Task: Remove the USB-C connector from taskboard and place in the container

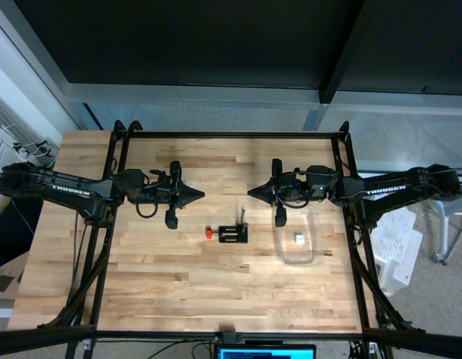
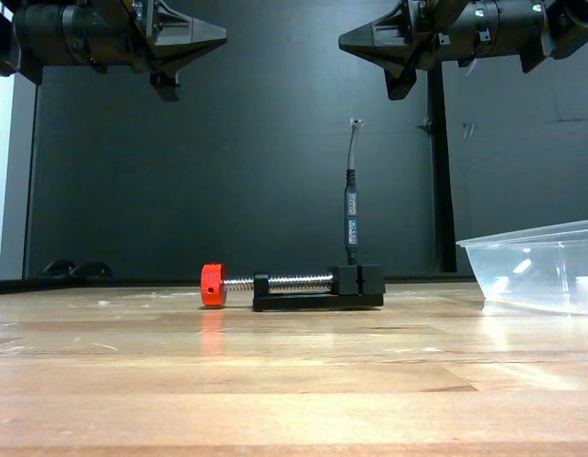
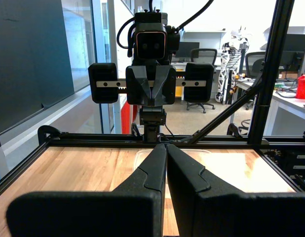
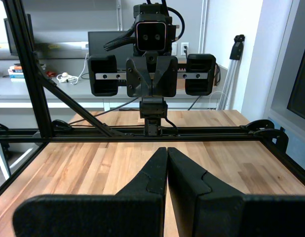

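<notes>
The taskboard is a small black clamp block with an orange-red knob, lying on the table mid-way between the arms. The USB-C connector stands upright in the block's end away from the knob, a thin grey stub rising above it. The clear container lies right of the taskboard with a small white block inside. My left gripper hovers high, behind and left of the taskboard, shut and holding nothing. My right gripper faces it from the right, also shut and holding nothing. Both are well above the connector.
A black metal frame runs along the table's back and sides. The container's near wall shows at the right in the low view. A monitor edge sits at the table's near edge.
</notes>
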`<state>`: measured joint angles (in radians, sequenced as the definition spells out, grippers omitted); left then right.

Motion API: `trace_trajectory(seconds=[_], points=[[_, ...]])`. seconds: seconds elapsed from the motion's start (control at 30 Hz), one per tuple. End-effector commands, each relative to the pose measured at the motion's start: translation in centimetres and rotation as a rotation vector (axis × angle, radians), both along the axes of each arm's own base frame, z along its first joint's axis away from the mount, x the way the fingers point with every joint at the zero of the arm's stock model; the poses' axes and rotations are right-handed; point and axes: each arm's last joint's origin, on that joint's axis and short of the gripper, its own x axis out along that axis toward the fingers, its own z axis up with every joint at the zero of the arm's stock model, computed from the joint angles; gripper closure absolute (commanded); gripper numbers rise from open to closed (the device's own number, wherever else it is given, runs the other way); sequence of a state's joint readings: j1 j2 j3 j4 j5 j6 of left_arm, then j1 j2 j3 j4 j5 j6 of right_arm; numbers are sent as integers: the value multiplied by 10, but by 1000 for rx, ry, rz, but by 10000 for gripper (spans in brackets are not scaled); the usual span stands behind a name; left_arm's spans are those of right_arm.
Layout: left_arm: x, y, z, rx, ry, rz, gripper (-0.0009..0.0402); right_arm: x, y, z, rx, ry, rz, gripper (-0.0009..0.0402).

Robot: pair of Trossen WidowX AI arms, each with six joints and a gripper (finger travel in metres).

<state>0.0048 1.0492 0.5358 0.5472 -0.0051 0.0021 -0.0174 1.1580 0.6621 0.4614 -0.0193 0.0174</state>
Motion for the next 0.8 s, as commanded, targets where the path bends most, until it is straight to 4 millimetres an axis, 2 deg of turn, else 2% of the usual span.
trace_trajectory(seconds=[0.03, 0.5, 0.8], points=[[0, 0, 0, 0, -1, 0, 393, 0, 0, 0, 0, 0, 0, 393], [0, 0, 0, 0, -1, 0, 393, -1, 0, 1, 2, 2, 1, 393], [0, 0, 0, 0, -1, 0, 393, -9, 4, 9, 1, 211, 15, 393]])
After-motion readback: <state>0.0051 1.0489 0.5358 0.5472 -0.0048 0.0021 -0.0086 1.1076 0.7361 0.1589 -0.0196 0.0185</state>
